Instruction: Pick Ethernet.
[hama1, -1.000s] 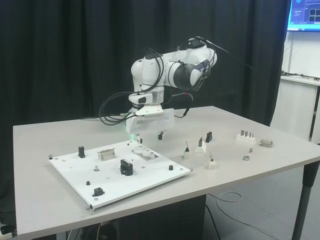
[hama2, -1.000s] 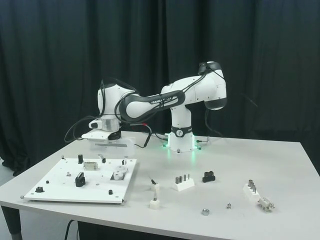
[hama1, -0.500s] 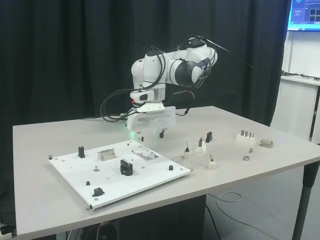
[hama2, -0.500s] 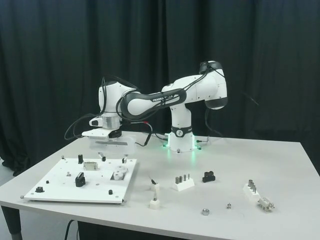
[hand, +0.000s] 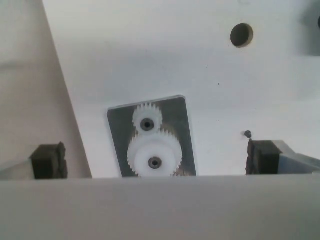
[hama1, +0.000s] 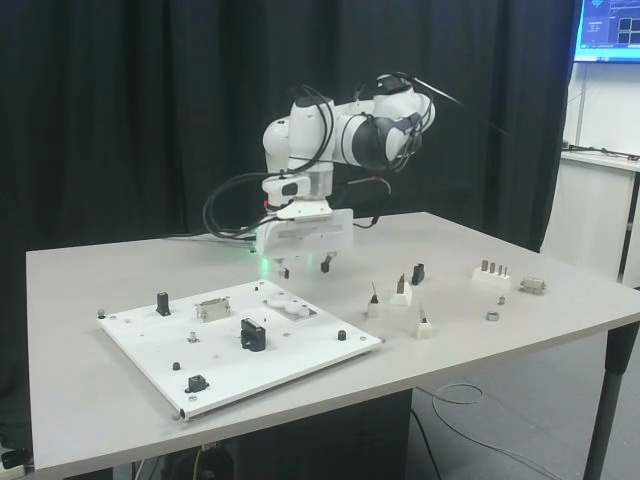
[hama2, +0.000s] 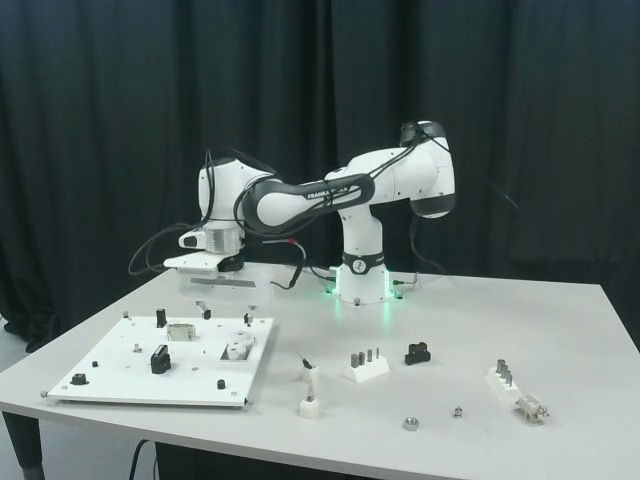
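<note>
My gripper (hama1: 303, 268) (hama2: 226, 306) hangs open above the far edge of the white board (hama1: 300, 350) (hama2: 120, 385), with nothing between its black pads (hand: 47, 161). Below it, a pair of white gears (hand: 152, 145) (hama1: 285, 300) sits on a grey plate. Black blocks stand on the board (hama1: 252, 336) (hama1: 162, 302). A black connector-like piece (hama1: 417, 272) (hama2: 417, 352) lies on the table off the board. I cannot tell which piece is the Ethernet part.
Small white holders with pins (hama1: 490, 272) (hama2: 367, 365), a metal connector (hama1: 531, 285) and a nut (hama1: 492, 315) lie on the grey table beside the board. Cables trail behind the arm's wrist. The arm's base (hama2: 362, 285) stands at the back.
The gripper has risen from just over the gears to higher above the board, staying open. Nothing on the board or table moved.
</note>
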